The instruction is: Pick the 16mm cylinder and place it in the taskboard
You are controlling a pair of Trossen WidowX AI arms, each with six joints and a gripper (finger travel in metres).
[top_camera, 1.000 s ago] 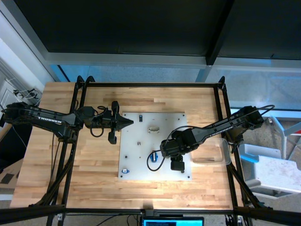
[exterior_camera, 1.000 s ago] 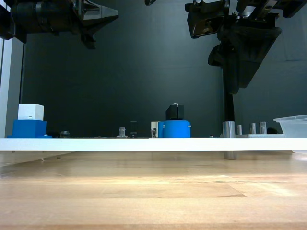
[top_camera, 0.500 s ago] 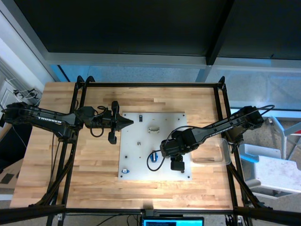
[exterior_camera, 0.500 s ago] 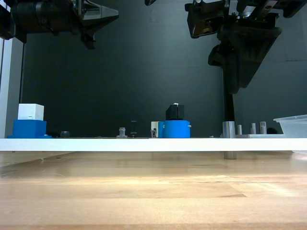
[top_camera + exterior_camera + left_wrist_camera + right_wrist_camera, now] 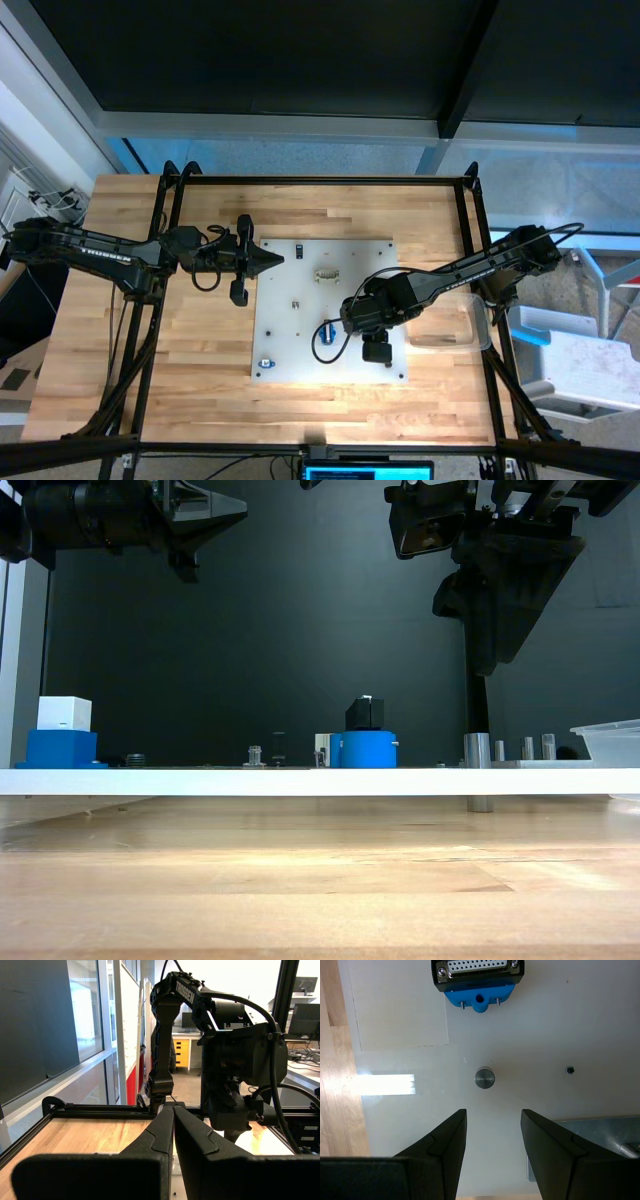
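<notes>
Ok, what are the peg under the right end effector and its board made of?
The 16mm cylinder: metal, likely steel; dull grey, glint on top face. The taskboard: white semi-matte plate, plastic or painted; soft light reflection. Right end effector open above the peg; left end effector shut, raised at the board's left edge.

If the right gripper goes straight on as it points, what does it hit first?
Probably the grey peg standing in the white board, right below the open right gripper; depth is unclear. Left gripper hangs shut by the board's left edge.
</notes>
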